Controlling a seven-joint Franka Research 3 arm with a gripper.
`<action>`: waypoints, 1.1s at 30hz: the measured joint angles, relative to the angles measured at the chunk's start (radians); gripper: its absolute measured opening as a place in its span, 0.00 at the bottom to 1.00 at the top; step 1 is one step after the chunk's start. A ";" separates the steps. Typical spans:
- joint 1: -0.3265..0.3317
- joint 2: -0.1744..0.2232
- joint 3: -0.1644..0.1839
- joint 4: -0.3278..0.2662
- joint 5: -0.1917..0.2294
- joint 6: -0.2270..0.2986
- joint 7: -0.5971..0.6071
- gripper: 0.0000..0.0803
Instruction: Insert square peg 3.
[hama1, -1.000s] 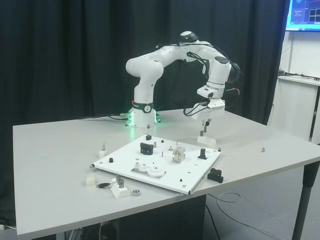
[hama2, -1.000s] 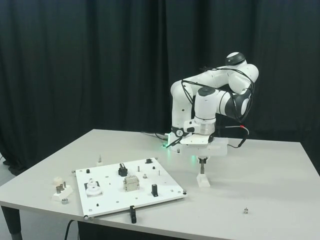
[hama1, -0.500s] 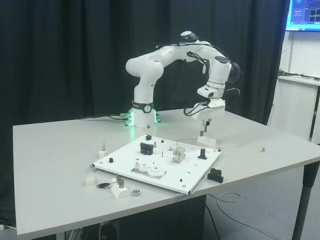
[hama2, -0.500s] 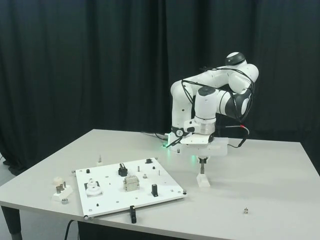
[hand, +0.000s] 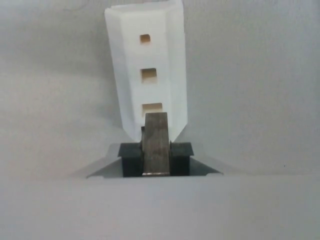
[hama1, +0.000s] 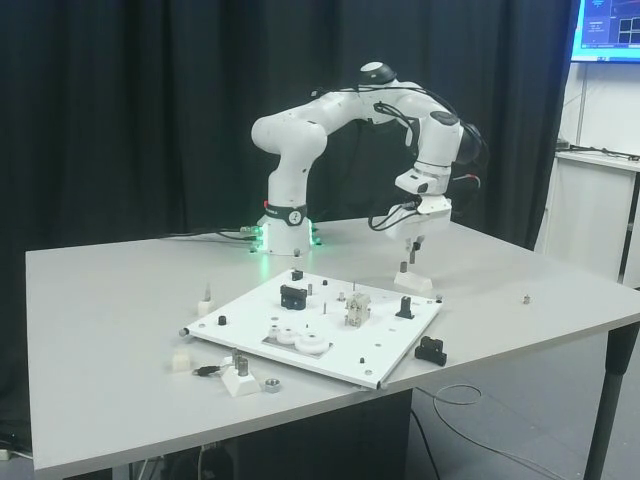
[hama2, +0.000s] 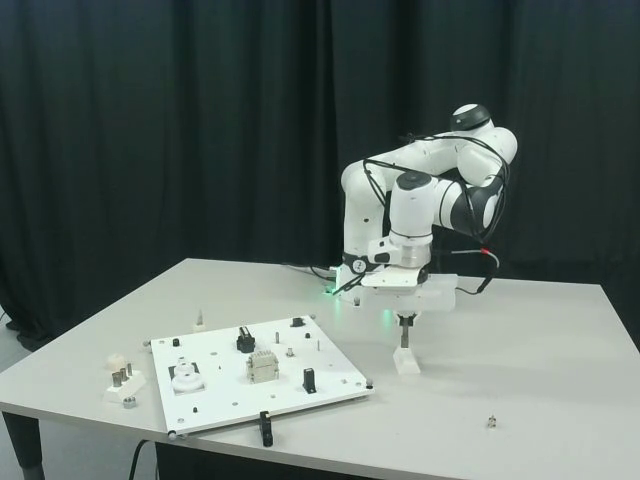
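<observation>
The tool (hand: 156, 159) is closed on the peg (hand: 155, 142), which stands upright between the black fingers (hand: 129, 159), its lower end at the nearest of three square holes in the white block (hand: 146, 60). In the wrist view the peg's tip covers part of that hole, and whether it has entered cannot be told; the other two holes are open. In the room views the arm (hama1: 330, 115) reaches out from its base, and the tool (hama2: 404, 322) hangs straight down over the block (hama2: 406, 363), which sits on the grey bench (hama2: 540, 380) just beside the white board (hama2: 330, 395). The peg (hama2: 404, 338) shows as a thin dark post between tool and block. The board (hama1: 395, 345) carries small black and white fittings. Near its edge on the bench are a second white block (hama1: 240, 380) holding short pegs, a small white piece (hama1: 181, 360), and a black clip (hama1: 431, 350).
</observation>
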 joint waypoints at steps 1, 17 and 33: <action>0.000 0.000 -0.001 0.000 0.000 0.001 0.000 0.14; -0.004 0.002 -0.026 0.026 -0.022 0.100 0.154 0.14; -0.146 0.005 -0.023 0.146 -0.063 0.312 0.211 0.14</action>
